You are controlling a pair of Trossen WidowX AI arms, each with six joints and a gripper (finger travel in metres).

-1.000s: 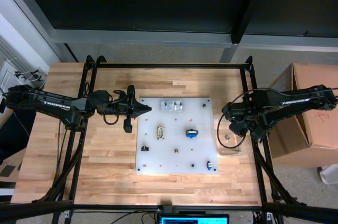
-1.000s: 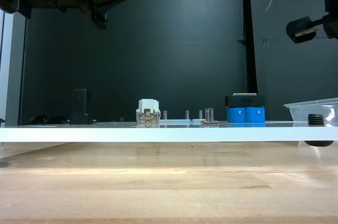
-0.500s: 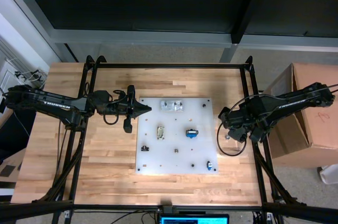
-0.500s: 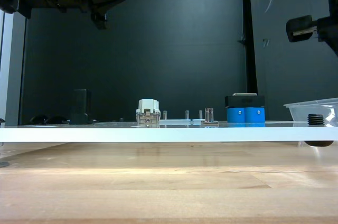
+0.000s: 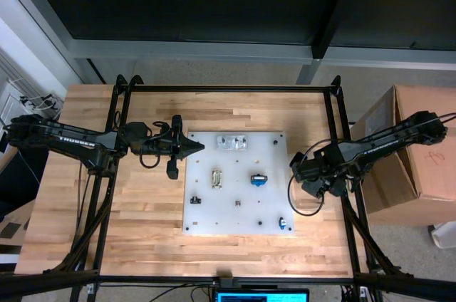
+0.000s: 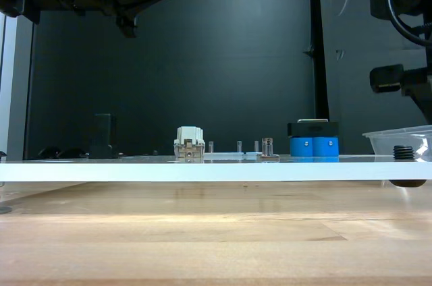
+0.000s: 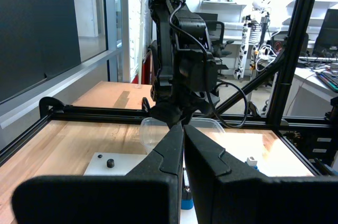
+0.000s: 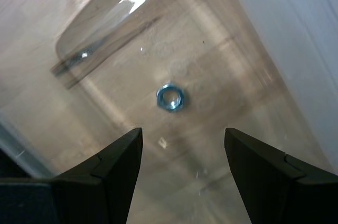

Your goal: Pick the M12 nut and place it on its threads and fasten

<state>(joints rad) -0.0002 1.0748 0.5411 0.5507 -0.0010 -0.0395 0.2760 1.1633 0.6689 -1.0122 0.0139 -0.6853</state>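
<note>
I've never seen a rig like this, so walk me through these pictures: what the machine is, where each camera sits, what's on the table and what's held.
These are two robot arms at the sides of a wooden table, with a white board of practice parts between them. One picture looks down from above, one looks level along the table, and two come from cameras mounted on the arms themselves. The left claw hangs shut, high above the board's left edge, holding nothing. The right claw is open and points down into a clear tray just right of the board. A small silver nut lies flat and free on the tray's floor, in front of that claw. The short black ribbed stud it belongs on stands bare near the board's near right edge.
</note>
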